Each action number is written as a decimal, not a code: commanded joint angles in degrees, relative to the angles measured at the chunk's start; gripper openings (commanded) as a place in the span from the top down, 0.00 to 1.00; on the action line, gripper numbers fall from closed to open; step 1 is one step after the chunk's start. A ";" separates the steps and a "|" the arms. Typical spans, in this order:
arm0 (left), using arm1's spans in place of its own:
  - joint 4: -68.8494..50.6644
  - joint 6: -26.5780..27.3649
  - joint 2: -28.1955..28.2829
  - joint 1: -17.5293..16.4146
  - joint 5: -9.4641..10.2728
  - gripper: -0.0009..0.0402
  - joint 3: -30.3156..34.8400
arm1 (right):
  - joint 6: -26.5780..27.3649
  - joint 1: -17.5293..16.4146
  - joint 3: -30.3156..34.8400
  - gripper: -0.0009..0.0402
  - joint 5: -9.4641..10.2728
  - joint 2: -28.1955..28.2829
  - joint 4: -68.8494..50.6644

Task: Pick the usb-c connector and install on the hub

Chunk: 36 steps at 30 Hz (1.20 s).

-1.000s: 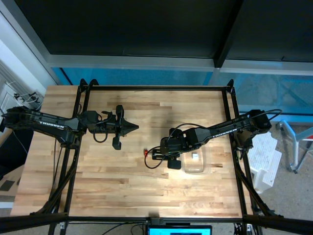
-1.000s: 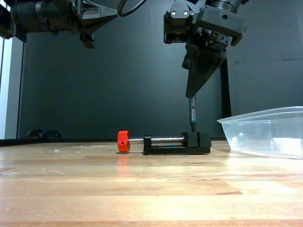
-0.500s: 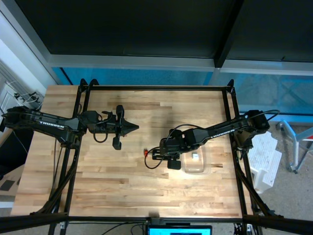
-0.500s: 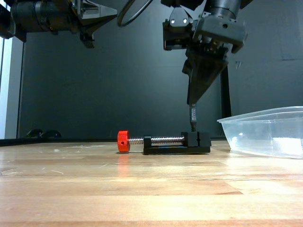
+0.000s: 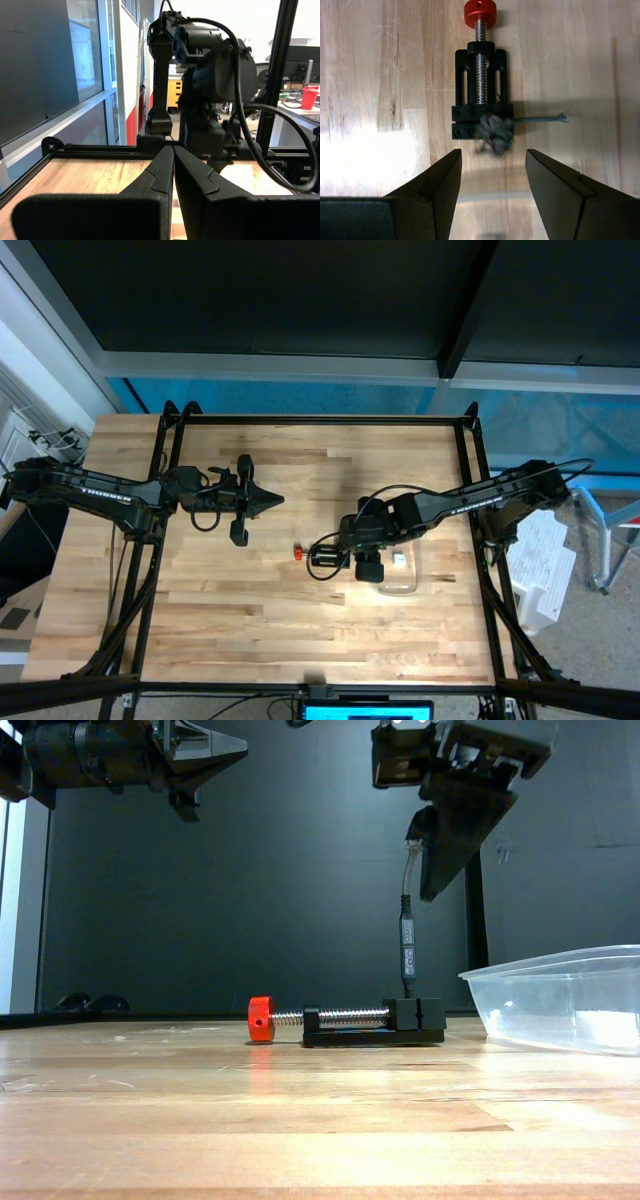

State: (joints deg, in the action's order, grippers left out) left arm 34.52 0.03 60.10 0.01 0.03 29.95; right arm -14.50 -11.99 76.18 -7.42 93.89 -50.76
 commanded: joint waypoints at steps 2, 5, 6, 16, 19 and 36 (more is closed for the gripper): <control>0.02 -0.02 0.00 0.00 -0.02 0.98 0.00 | 0.02 0.00 0.13 0.52 -0.07 -1.44 0.07; 0.02 -0.02 0.02 0.00 -0.02 0.98 0.00 | 0.11 0.00 0.13 0.52 -0.07 -2.10 0.00; 0.02 -0.02 0.00 -0.02 -0.02 0.98 0.00 | 0.28 0.00 0.13 0.52 -0.07 -2.40 -0.07; 0.02 -0.02 0.00 -0.02 -0.02 0.98 0.00 | 4.15 1.36 -2.08 0.63 -0.04 -9.97 1.49; 0.02 -0.02 0.02 -0.02 -0.02 0.98 0.00 | 5.49 2.45 -4.33 0.67 -0.09 -13.35 3.58; 0.02 -0.02 0.00 0.00 -0.02 0.98 0.00 | 11.89 7.82 -18.75 0.97 0.02 -30.47 29.09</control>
State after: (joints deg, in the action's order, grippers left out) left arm 34.54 0.01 60.10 0.01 0.01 29.93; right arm -3.11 -4.45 58.50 -7.31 64.36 -23.42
